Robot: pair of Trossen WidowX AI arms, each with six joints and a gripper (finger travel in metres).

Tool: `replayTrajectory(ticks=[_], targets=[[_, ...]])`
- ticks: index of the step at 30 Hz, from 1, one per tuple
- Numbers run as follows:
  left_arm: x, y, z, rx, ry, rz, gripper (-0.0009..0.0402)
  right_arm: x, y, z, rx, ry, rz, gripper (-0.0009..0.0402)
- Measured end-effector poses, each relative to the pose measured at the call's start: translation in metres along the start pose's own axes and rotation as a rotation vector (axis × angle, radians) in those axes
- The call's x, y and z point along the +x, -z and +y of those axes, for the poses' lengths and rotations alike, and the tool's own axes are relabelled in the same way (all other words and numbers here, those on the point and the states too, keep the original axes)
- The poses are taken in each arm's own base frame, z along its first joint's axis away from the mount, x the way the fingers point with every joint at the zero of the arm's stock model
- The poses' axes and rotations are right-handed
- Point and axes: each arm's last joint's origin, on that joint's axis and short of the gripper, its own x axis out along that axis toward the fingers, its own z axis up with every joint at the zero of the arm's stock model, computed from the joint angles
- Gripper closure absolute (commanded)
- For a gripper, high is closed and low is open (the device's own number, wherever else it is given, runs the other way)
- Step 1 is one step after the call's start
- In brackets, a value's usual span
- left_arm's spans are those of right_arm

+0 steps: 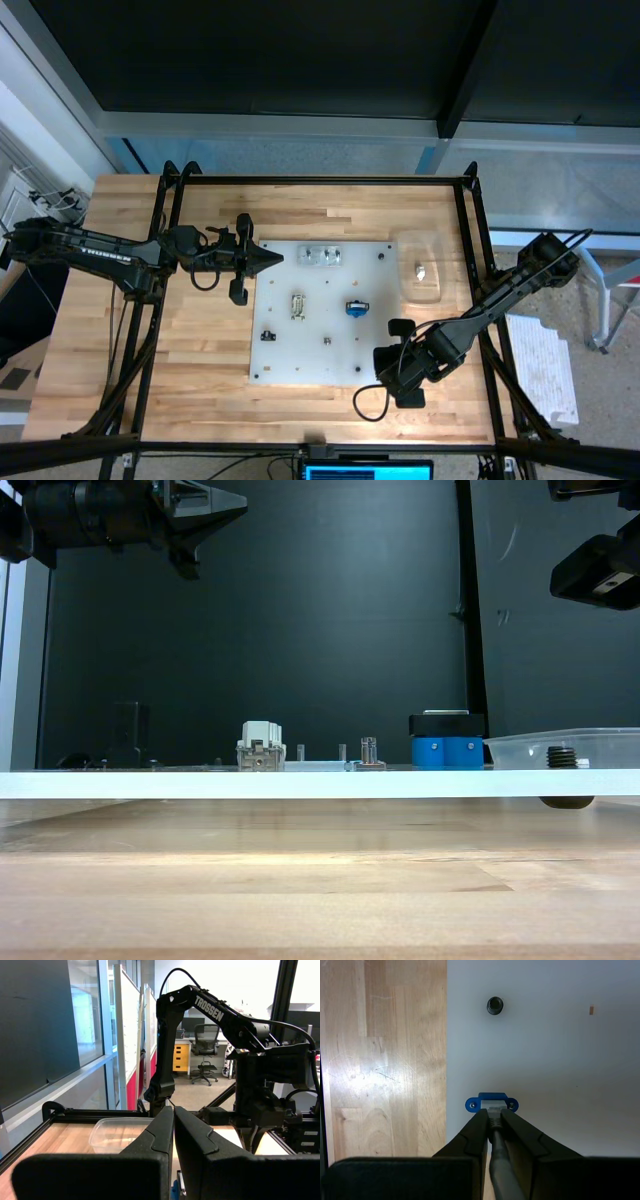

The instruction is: Pick the RJ45 connector and install on taskboard

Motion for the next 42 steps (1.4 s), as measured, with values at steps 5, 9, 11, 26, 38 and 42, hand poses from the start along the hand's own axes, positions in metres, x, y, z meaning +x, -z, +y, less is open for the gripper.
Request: replayTrajectory(ticks=[5, 9, 11, 26, 38, 42], targets=[[0.000, 0.000, 0.000, 0.000, 0.000, 0.000, 0.0393, 0.000, -0.001, 0.001, 0.005, -0.012, -0.004, 0.0280], [0.000, 0.000, 0.000, 0.000, 0.000, 0.001, 0.0393, -0.001, -0.001, 0.002, 0.005, -0.023, -0.006, 0.0231], [0.000, 0.000, 0.000, 0.000, 0.000, 0.001, 0.0393, -0.002, -0.001, 0.001, 0.005, -0.023, -0.006, 0.0206], [0.000, 0.000, 0.000, 0.000, 0.000, 0.001, 0.0393, -0.028, -0.007, 0.003, -0.002, -0.016, -0.024, 0.0157], [0.000, 0.000, 0.000, 0.000, 0.000, 0.001, 0.0393, -0.063, -0.009, -0.002, 0.009, -0.041, -0.108, 0.0157], [0.000, 0.000, 0.000, 0.000, 0.000, 0.001, 0.0393, -0.063, -0.008, -0.003, 0.007, -0.035, -0.099, 0.0157]])
